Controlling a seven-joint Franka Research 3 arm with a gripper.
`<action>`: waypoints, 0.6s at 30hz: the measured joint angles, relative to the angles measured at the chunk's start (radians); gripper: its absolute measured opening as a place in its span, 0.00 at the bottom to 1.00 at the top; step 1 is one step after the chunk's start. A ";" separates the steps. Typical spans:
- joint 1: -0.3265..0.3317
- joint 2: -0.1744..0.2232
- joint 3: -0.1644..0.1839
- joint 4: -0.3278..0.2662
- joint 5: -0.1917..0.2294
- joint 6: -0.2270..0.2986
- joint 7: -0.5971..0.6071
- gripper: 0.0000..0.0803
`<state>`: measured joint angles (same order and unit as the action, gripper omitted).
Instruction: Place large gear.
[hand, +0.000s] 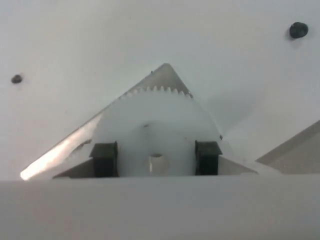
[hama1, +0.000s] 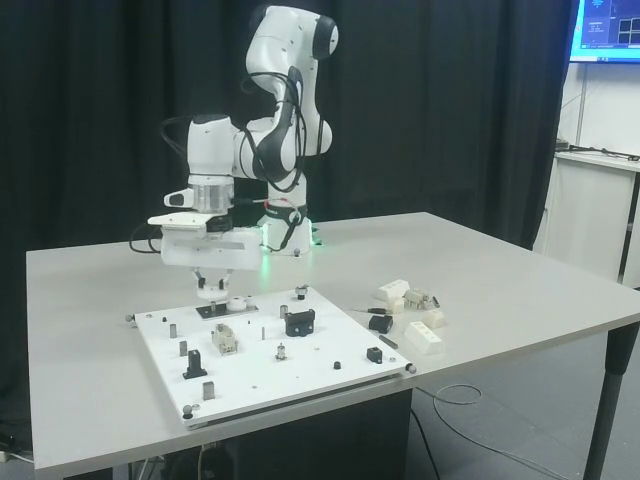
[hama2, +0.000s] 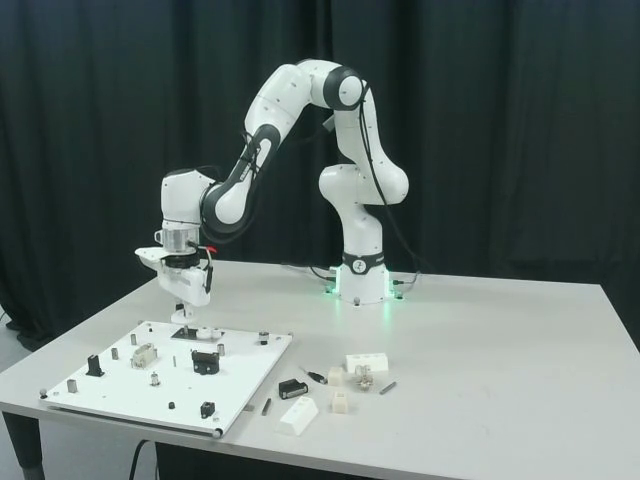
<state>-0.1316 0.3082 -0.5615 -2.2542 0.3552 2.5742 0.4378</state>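
Item: large gear (hand: 157, 120), white, toothed rim, central bore. Location: clamped between the two black fingertips of the gripper (hand: 156, 159), which presses on either side of its hub. Position: suspended just above the far edge of the white assembly board (hama1: 300, 375), over a small plate. Board rests on the grey table (hama1: 500, 260). Loose white blocks (hama1: 415, 315) lie beside the board.

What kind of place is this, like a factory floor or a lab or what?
Probably a robotics lab or demo booth. A white arm is bolted to a grey table, black curtains hang all round, and a white board of small parts lies under the gripper, which holds a gear.
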 joint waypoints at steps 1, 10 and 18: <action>0.000 -0.003 0.000 0.000 0.000 -0.003 -0.001 0.41; 0.000 -0.018 -0.002 0.000 0.000 -0.017 -0.007 0.41; 0.000 -0.019 -0.003 0.000 0.000 -0.018 -0.013 0.41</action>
<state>-0.1316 0.2891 -0.5645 -2.2545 0.3548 2.5558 0.4252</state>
